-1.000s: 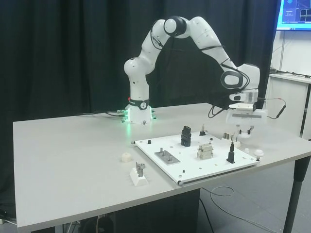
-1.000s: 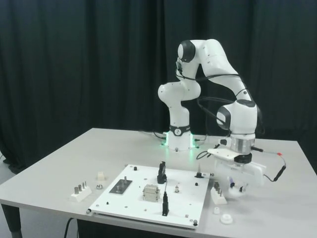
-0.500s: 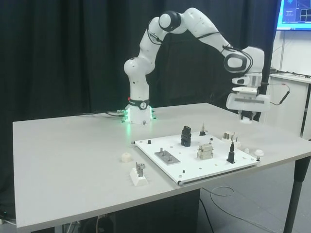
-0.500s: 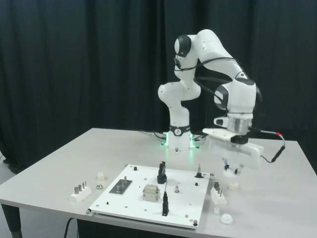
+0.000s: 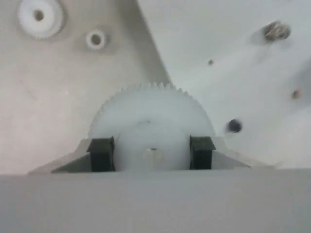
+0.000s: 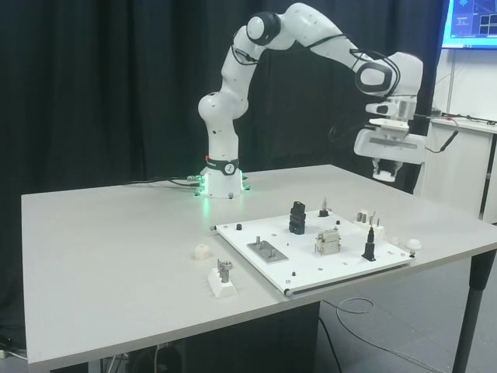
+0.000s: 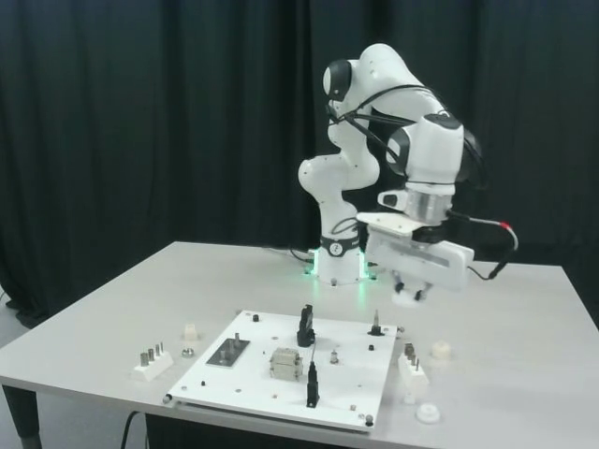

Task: Insert large gear.

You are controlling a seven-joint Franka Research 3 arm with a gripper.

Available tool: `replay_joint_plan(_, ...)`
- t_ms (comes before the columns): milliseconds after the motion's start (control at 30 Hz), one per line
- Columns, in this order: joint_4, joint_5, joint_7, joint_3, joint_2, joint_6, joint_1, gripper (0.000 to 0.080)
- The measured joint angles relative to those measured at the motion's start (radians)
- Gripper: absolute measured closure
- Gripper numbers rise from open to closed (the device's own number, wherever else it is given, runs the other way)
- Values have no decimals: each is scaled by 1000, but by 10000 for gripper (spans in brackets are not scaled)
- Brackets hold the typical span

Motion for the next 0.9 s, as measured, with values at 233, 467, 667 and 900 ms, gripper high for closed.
replay_joint_plan(233,2,-19,-118,-47,-16,-20,-11,473)
replay_joint_plan(467,2,-24,-223,-78,-23,-23,-49,473)
replay_joint_plan(667,-1,-22,-316,-79,-24,-25,-113,473)
replay_joint_plan(900,-12,-8,-443,-79,-24,-25,-184,473)
